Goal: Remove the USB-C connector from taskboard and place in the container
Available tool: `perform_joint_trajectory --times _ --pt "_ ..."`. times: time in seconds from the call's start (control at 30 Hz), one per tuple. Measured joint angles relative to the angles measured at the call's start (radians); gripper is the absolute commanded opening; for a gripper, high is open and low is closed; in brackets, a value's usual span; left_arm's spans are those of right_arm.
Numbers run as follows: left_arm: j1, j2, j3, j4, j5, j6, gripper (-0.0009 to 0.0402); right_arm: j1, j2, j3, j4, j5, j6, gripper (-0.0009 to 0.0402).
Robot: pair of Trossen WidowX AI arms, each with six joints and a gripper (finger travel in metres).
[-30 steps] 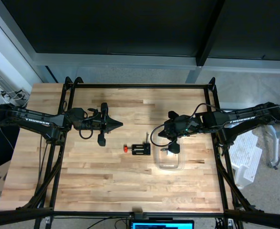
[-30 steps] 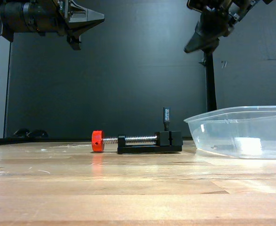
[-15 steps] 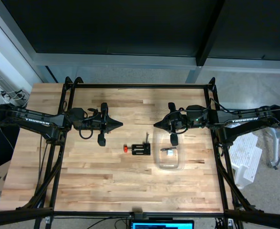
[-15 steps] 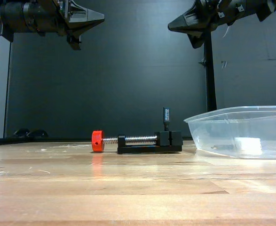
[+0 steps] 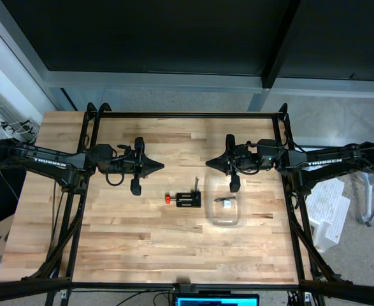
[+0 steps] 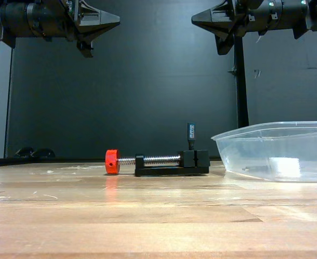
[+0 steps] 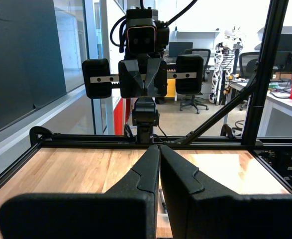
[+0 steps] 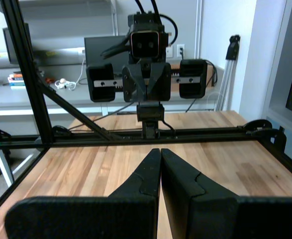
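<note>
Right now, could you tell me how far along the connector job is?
Done: unclear. A pale piece lies in the container, but what looks like the USB-C connector still stands upright in the taskboard. In hand: nothing; left claw and right claw are shut, raised high. Left: likely pull and drop.

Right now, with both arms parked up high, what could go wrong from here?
1. The left gripper and right gripper, both shut, hang high over the table with their tips facing each other. If either one advanced, it could hit the other.
2. The USB-C connector lies in the clear container, which seems to sit loose beside the taskboard. A low sweep might knock it.
3. A slim upright piece stands on the taskboard and could snag.
</note>
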Motion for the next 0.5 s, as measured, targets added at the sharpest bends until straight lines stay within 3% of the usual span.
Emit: perform_joint_trajectory --times 0.5 --pt "0.0 0.0 0.0 0.0 0.0 0.0 0.0 -0.018 0.0 -0.026 0.046 0.002 0.037 0.0"
